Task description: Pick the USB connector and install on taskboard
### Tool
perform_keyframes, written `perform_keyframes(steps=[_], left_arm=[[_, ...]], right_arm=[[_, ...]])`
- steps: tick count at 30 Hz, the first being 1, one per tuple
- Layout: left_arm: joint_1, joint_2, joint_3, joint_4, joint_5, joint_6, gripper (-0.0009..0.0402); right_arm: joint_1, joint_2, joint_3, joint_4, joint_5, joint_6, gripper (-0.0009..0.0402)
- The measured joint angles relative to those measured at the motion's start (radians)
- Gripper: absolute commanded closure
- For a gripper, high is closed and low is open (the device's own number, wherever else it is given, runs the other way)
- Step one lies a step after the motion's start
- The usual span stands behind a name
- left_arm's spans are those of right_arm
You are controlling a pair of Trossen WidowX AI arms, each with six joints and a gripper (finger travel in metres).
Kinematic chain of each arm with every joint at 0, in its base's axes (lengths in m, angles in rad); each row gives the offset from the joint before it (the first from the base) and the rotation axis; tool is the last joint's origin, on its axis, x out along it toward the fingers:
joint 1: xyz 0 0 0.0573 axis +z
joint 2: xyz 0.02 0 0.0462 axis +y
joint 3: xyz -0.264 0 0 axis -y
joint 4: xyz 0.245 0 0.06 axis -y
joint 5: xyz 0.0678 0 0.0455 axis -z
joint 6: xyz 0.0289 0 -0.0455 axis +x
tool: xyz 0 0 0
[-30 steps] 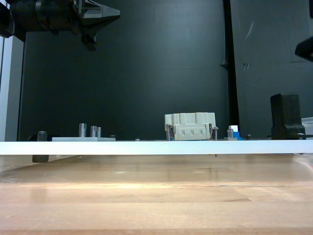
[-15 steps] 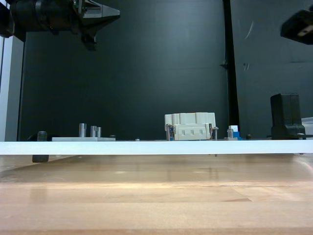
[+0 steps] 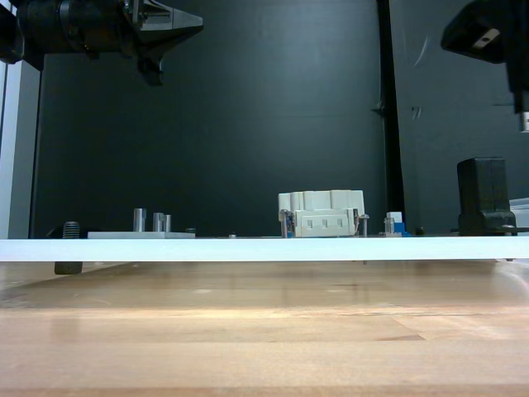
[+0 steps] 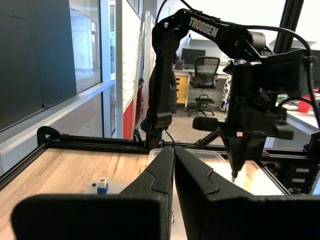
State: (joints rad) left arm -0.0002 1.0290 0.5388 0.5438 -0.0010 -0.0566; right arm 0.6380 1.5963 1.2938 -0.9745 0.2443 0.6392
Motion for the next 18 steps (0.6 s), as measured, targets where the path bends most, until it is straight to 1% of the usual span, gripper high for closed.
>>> perform_keyframes(steps=[10, 18], left_arm=[[0.0, 0.0, 0.0, 0.0, 0.0, 0.0, 0.0393], [0.0, 0.0, 0.0, 0.0, 0.0, 0.0, 0.0393]], right_arm=[[-0.014, 0.127, 0.122, 0.001, 0.0, -0.014, 0.0393], [-0.023, 0.178, 0.148, 0.047, 0.0, -0.019, 0.0393]])
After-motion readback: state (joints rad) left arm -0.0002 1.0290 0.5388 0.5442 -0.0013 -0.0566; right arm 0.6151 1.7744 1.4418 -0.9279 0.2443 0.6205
